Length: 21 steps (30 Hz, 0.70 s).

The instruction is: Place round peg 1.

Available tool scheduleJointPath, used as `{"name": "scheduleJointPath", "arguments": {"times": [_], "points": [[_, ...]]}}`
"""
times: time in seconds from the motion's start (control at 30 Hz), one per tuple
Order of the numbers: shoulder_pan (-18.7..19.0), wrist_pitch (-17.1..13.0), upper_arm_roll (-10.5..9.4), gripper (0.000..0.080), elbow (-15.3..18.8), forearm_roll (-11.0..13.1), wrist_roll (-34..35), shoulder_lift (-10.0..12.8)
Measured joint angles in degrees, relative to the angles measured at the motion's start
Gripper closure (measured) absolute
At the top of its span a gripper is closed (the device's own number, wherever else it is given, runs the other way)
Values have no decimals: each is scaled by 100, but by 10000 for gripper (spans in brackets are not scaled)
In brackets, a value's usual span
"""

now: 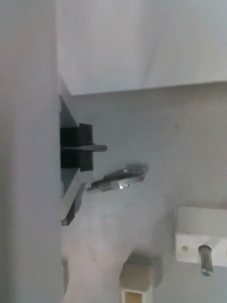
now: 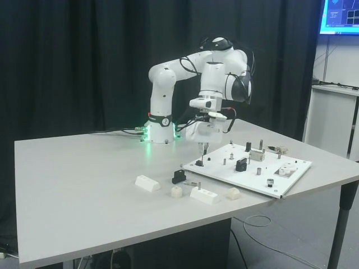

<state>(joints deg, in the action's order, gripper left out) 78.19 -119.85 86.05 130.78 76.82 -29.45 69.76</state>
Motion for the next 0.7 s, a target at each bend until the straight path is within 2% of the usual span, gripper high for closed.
{"name": "scheduleJointPath", "arguments": {"times": [0.27, 0.57, 0.7], "points": [[-567, 395, -172, 788, -402, 2, -79, 53], [-1140, 930, -319, 788, -897, 11, -79, 271], [-1322, 1076, -389, 788, -1063, 11, -79, 327]]}}
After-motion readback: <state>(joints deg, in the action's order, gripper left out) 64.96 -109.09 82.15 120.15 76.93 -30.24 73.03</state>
